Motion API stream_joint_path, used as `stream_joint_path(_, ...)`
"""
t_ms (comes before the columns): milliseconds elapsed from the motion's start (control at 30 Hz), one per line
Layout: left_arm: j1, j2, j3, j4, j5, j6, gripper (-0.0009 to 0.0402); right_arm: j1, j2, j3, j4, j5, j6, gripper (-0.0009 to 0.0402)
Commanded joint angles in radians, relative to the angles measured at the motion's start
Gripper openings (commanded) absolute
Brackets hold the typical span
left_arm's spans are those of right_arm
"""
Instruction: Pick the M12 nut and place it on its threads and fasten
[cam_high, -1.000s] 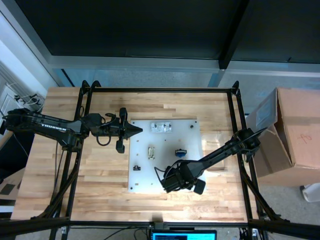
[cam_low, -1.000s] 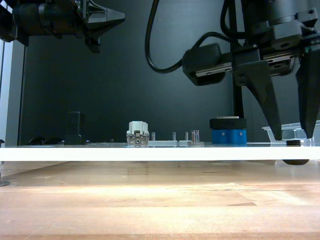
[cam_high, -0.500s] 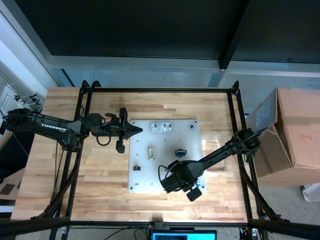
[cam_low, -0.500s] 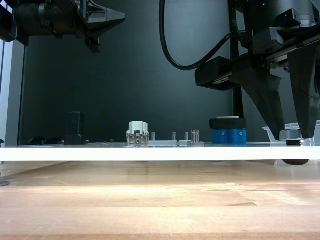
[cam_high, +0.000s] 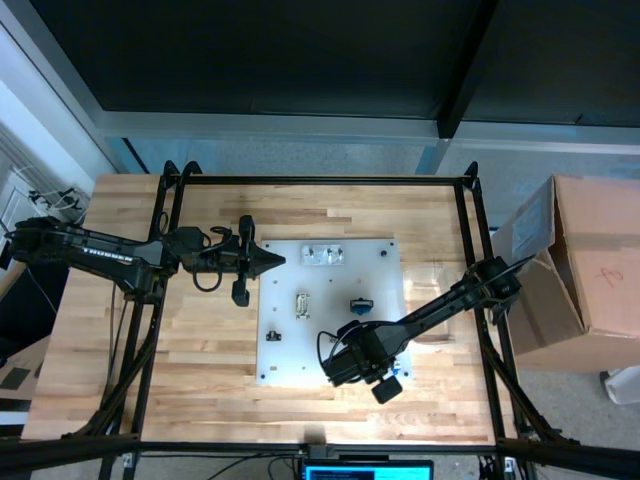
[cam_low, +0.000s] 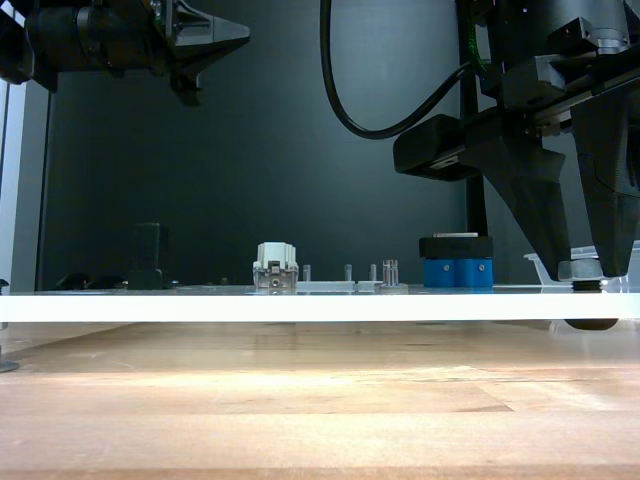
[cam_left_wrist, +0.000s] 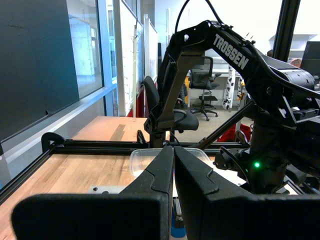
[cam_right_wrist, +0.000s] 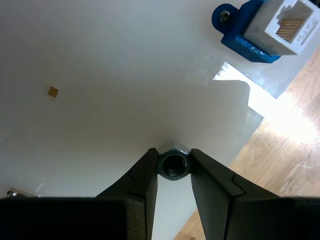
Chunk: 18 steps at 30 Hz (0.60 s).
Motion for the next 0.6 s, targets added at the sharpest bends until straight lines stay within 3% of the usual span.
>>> stream_joint_path(33,0.0,0.0,0.0,0.0,0.0,0.0,0.0,0.0,0.0,0.0,0.013,0.0,0.0,0.0028)
stream_joint_path(600,0.0,0.0,0.0,0.0,0.0,0.0,0.0,0.001,0.0,0.0,-0.022,0.0,-0.027,0.0028)
